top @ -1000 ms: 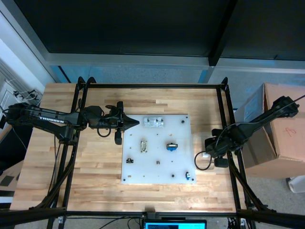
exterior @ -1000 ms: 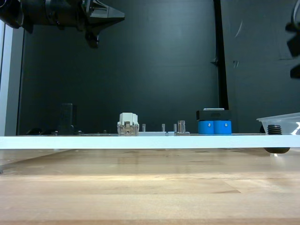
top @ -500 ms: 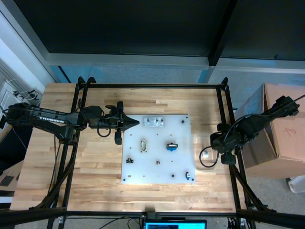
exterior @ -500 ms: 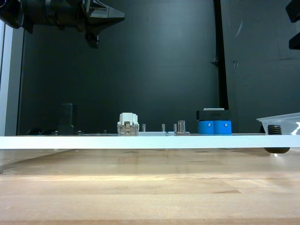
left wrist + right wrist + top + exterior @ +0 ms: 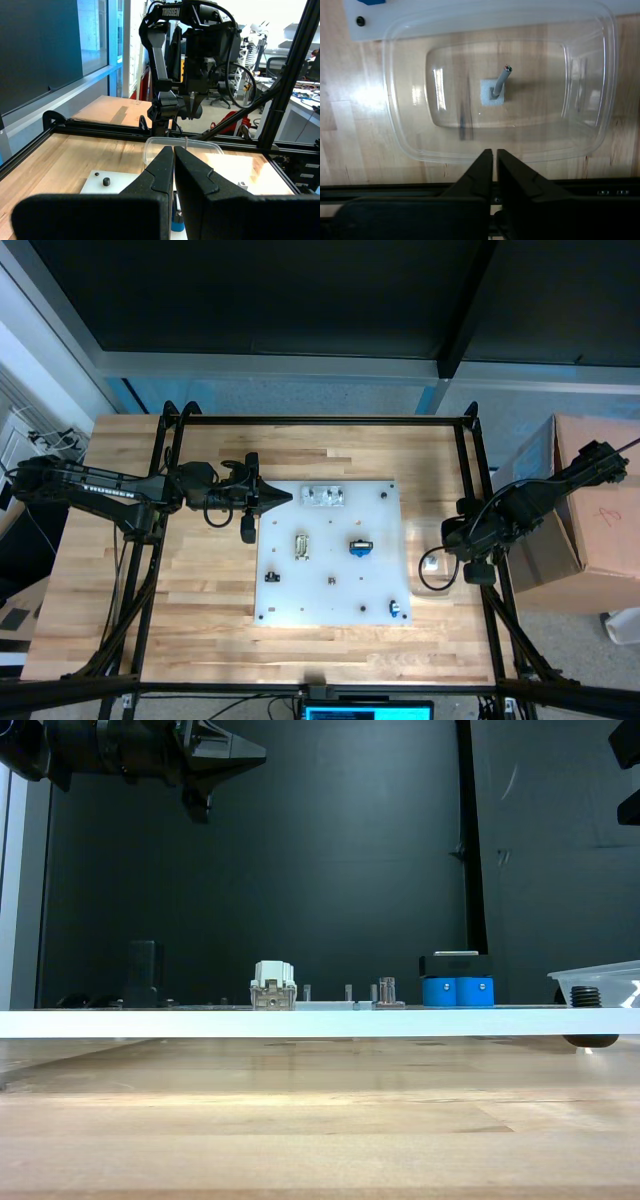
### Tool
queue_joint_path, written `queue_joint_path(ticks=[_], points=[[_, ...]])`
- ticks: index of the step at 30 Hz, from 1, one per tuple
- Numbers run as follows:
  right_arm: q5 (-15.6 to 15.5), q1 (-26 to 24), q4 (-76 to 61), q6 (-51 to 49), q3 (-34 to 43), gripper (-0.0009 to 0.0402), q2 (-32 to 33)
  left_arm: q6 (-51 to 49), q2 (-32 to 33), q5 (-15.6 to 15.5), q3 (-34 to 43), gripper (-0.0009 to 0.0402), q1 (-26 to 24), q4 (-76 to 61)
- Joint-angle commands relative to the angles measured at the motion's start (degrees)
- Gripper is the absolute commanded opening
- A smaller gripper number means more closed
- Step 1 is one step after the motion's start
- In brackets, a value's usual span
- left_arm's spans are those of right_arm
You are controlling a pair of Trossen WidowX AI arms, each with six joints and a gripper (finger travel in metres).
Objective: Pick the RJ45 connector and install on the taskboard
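Down at the right edge of the taskboard [image 5: 300, 605], the RJ45 connector [image 5: 495, 93] lies free in a clear tray [image 5: 405, 140], its short cable stub tilted up, clear of any seat. The right gripper [image 5: 494, 151] hovers directly above the tray, fingers pressed together, holding nothing. Farther back, the left gripper [image 5: 173, 150] hangs high over the board's far-left corner, fingers closed, empty too.

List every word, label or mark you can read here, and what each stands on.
"TROSSEN": on the left arm; its left gripper hangs over the far left corner of the taskboard.
"TROSSEN": on the right arm; its right gripper hangs above the clear tray where the RJ45 connector lies free.
Red mark on the cardboard box: not readable.
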Motion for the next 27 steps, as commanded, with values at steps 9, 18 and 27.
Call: queue_joint_path(ticks=[9, 18, 27], points=[[2.29, -3.58, 2.49, -2.49, 0.00, 0.0222, 8.04, 0.00, 0.02, 0.00, 0.00, 0.0001, 0.00, 0.00], [3.50, -4.57, 5.90, -4.70, -0.50, 0.0215, 10.14, 0.00, 0.02, 0.00, 0.00, 0.0001, 0.00, 0.00], [3.04, -4.59, 12.35, -4.44, -6.05, 0.0185, 10.14, 0.00, 0.02, 0.00, 0.00, 0.0001, 0.00, 0.00]])
